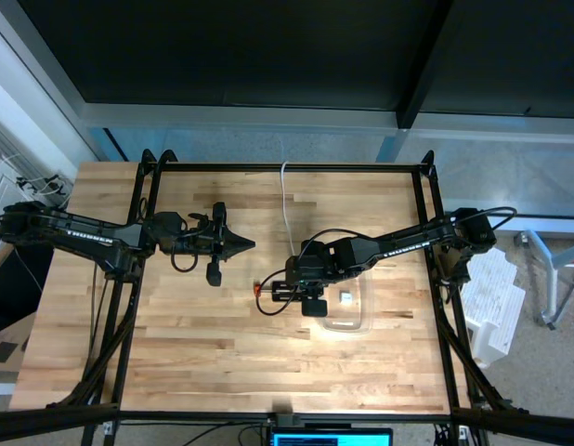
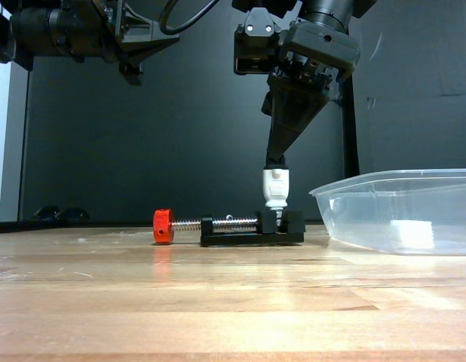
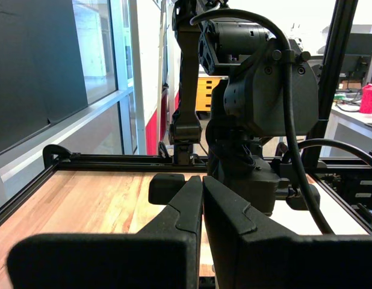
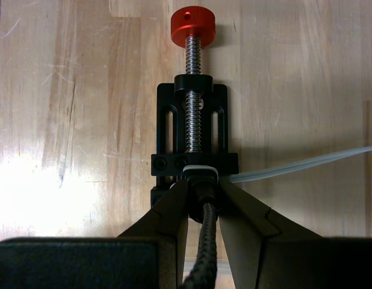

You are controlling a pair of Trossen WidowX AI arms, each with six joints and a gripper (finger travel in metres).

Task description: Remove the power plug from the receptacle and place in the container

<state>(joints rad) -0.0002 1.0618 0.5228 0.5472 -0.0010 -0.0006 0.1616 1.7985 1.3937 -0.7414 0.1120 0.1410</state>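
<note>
- I see the right gripper (image 4: 201,184) with its jaws clamped on the power plug (image 4: 203,201), which sits atop the white receptacle (image 2: 275,188). The plug is black, with a braided cord.
- The left gripper (image 1: 242,244) hangs mid-left in the high view, jaws together.

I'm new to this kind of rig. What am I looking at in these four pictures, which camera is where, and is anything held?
Two robot arms stand at the sides of a wooden table. One picture looks down from above, one looks level along the tabletop, and one camera rides on each arm. The left claw hangs shut above the table, holding nothing. The right claw points straight down, shut on a small black plug that sits in a white socket. A black vise with a red knob grips the socket. Beside it lies a clear tub with a small white block inside.
</note>
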